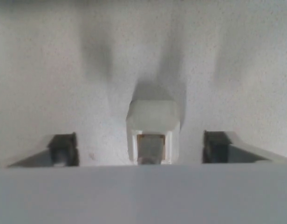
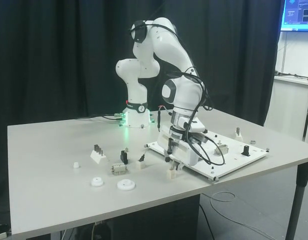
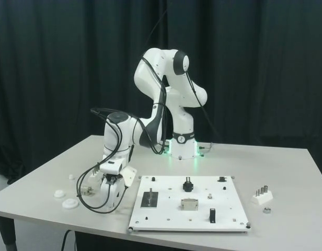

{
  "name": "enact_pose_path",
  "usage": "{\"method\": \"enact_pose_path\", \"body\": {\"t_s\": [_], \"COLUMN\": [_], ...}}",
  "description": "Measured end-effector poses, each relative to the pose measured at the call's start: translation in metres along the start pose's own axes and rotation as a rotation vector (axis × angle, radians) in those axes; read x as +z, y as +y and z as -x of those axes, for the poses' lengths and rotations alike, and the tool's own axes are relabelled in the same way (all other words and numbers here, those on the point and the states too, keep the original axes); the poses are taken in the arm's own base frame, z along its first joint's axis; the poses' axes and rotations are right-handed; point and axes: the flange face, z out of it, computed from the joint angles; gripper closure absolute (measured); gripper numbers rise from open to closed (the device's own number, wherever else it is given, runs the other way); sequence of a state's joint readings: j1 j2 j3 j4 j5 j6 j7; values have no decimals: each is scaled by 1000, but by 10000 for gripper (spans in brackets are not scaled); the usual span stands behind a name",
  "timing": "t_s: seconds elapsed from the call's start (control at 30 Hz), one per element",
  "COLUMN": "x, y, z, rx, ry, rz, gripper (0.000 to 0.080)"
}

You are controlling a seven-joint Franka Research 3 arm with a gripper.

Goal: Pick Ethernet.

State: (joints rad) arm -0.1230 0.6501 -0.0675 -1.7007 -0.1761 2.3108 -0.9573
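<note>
**Ethernet plug under open gripper**

Ethernet plug (image 1: 152, 133): white, upright on grey table (image 2: 49, 165), between the fingertips, touching neither. Gripper (image 1: 141, 149): released, jaws spread wide, low over table. White board (image 2: 229, 160) at gripper's 3 o'clock, first room view.

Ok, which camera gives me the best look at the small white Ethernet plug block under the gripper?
Wrist view: the small white Ethernet plug block sits centred between the open black fingertips. First room view shows it tiny below the gripper; second room view hides it.
</note>
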Motion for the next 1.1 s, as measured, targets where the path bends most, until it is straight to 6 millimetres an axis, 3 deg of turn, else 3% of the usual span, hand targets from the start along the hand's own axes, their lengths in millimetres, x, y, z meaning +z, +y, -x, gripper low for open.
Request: {"method": "enact_pose_path", "body": {"t_s": [0.03, 0.3, 0.33, 0.5, 0.53, 0.8, 1.1], "x": [0, 0, 0, 0, 0, -9, -36], "y": [0, 1, 1, 1, 2, 3, 1], "z": [0, 1, 2, 2, 2, 2, 2], "rx": [0, 3, 3, 5, 5, 8, 19], "ry": [0, -1, -1, 0, 0, 4, -1], "rz": [0, 1, 1, 1, 2, 11, 8], "gripper": [210, 210, 524, 524, 705, 708, 708]}}
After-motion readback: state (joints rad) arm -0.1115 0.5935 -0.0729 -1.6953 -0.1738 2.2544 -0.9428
